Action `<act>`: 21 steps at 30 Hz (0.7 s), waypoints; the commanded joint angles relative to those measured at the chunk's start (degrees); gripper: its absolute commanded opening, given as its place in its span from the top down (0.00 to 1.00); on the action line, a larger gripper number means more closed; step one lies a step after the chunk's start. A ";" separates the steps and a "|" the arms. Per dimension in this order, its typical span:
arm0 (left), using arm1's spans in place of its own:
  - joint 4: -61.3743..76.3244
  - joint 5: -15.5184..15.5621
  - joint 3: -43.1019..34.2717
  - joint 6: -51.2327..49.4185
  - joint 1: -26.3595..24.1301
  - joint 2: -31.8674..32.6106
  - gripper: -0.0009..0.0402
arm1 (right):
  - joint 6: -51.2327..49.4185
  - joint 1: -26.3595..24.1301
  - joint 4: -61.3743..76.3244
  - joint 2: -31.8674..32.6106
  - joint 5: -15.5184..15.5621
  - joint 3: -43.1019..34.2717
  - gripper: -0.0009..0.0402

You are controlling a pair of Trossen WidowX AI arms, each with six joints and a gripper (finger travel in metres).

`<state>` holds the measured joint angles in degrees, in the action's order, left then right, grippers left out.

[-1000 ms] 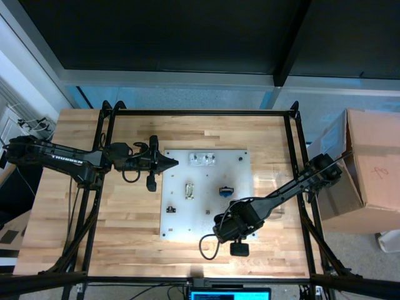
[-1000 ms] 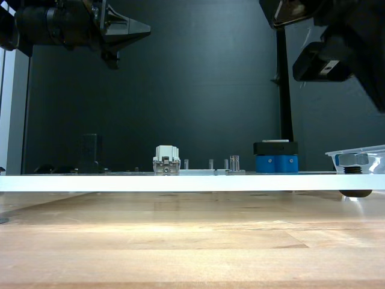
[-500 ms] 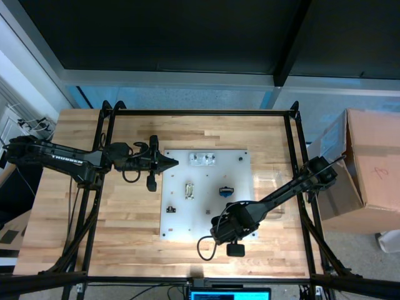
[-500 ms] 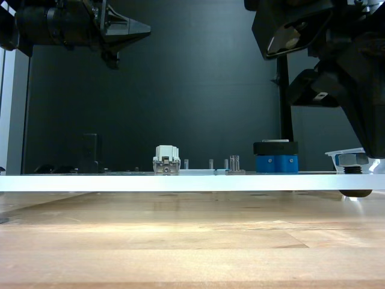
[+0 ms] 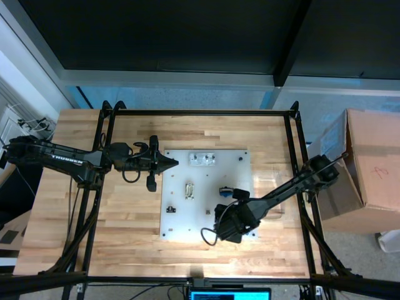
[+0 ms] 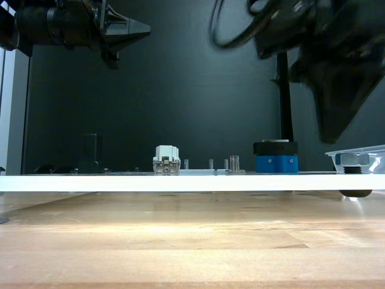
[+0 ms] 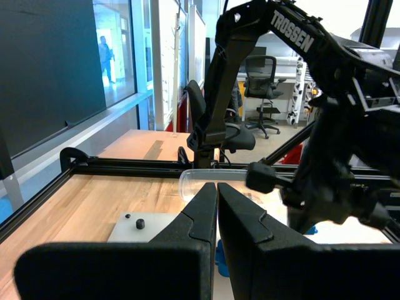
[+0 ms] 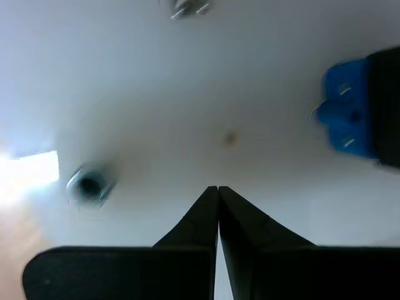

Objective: Unfasten the M12 nut and place it in the container

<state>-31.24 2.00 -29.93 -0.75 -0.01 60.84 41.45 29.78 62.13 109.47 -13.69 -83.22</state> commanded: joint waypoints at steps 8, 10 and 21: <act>-0.13 -0.02 -0.02 0.00 0.02 0.00 0.98 | 4.11 -0.07 -0.52 -1.49 7.72 -2.19 0.96; -0.15 0.00 -0.02 0.00 0.04 -0.02 0.98 | 5.03 -0.07 -0.48 -1.44 7.78 -3.39 0.93; -0.09 -0.02 -0.02 0.00 0.00 0.02 0.98 | 18.18 -0.02 -1.31 0.46 9.40 -5.86 0.49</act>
<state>-31.29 1.98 -29.93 -0.75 -0.01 60.82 58.24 29.82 61.14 109.43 -4.05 -89.17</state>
